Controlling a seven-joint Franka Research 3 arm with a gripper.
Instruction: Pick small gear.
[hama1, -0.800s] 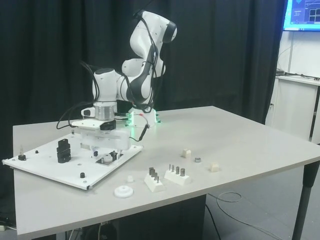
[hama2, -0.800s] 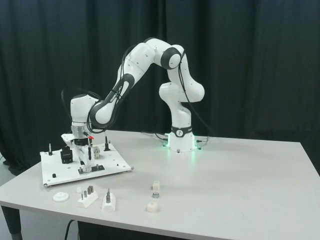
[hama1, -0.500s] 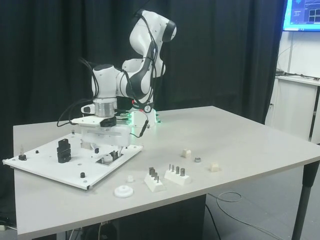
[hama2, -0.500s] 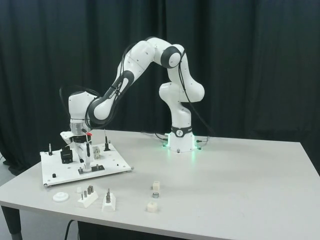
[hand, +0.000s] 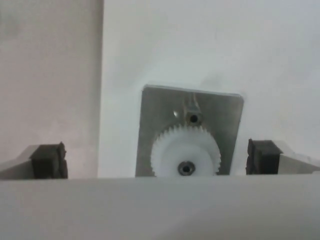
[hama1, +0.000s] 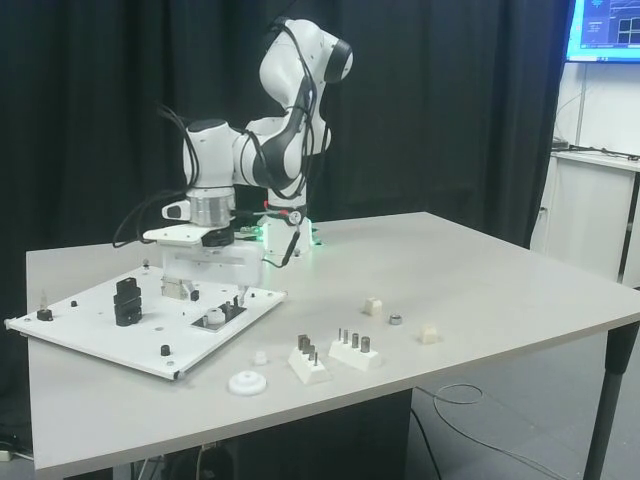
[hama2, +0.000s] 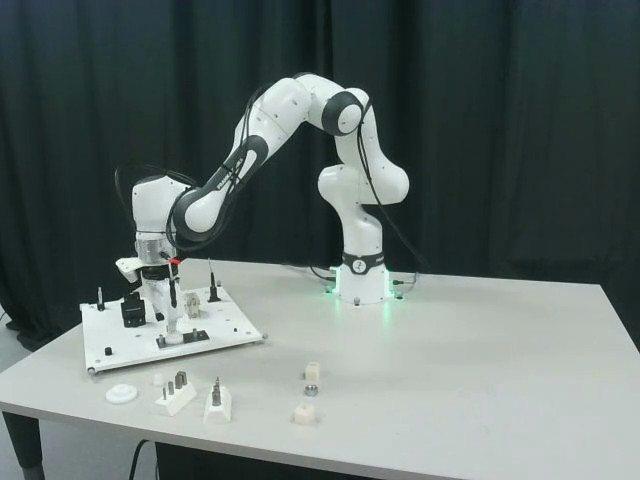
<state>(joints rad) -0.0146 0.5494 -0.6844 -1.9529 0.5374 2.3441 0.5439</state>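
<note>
In the wrist view a white gear (hand: 186, 152) sits on a peg of a grey metal plate (hand: 150, 115), which is fixed to the white board (hama1: 100, 335). My gripper (hand: 155, 159) hangs above this gear and is open, a black pad (hand: 48, 161) standing wide of it on each side with nothing held. From the room, the gripper (hama1: 212, 293) hovers over the plate (hama1: 215, 319) near the board's front corner. On the table in front of the board lie a small white round piece (hama1: 260, 357) and a larger white gear (hama1: 244, 382).
A black block (hama1: 126, 301) and small black pegs stand on the board. Two white peg holders (hama1: 309, 362) (hama1: 356, 350) sit beside the gears. Further right are two small cubes (hama1: 372, 306) (hama1: 429, 333) and a nut (hama1: 396, 320).
The gripper has risen straight up from the board, leaving the white gear on its peg. Nothing on the table has moved.
</note>
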